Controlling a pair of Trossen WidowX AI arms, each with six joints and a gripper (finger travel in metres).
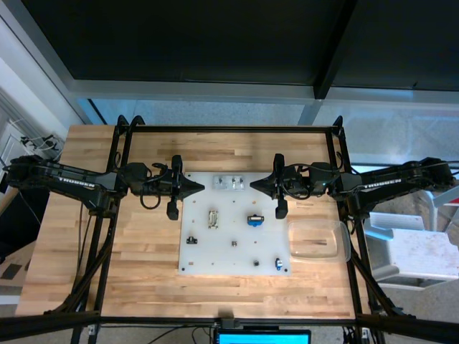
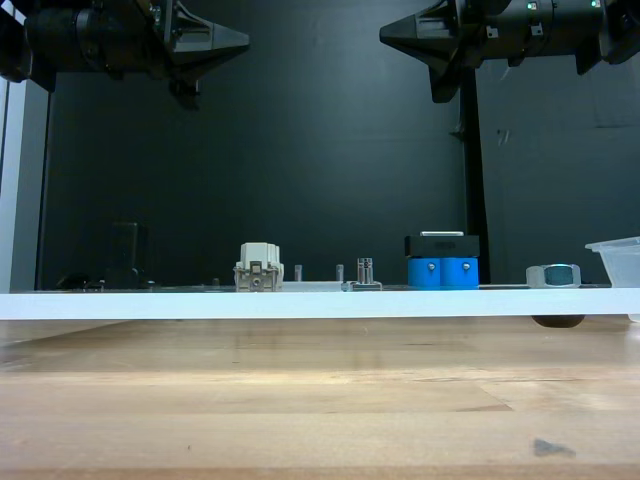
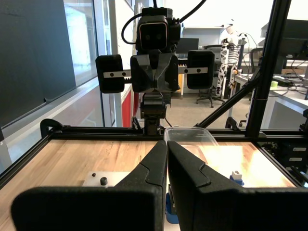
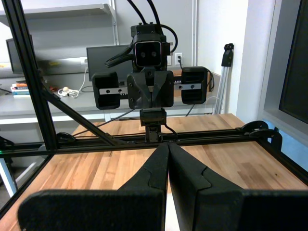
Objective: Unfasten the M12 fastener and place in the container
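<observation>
Hovering high above the white board (image 1: 208,252), the left gripper (image 1: 203,188) and the right gripper (image 1: 251,186) point at each other, each with its two fingers pressed together and gripping nothing. One M12 nut (image 1: 278,264) sits on its stud at the board's near right corner, just beside the one clear container (image 1: 315,242), not inside it.

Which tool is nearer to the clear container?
The right tool, above the board's far edge; the left tool hangs opposite it, farther from the container.
</observation>
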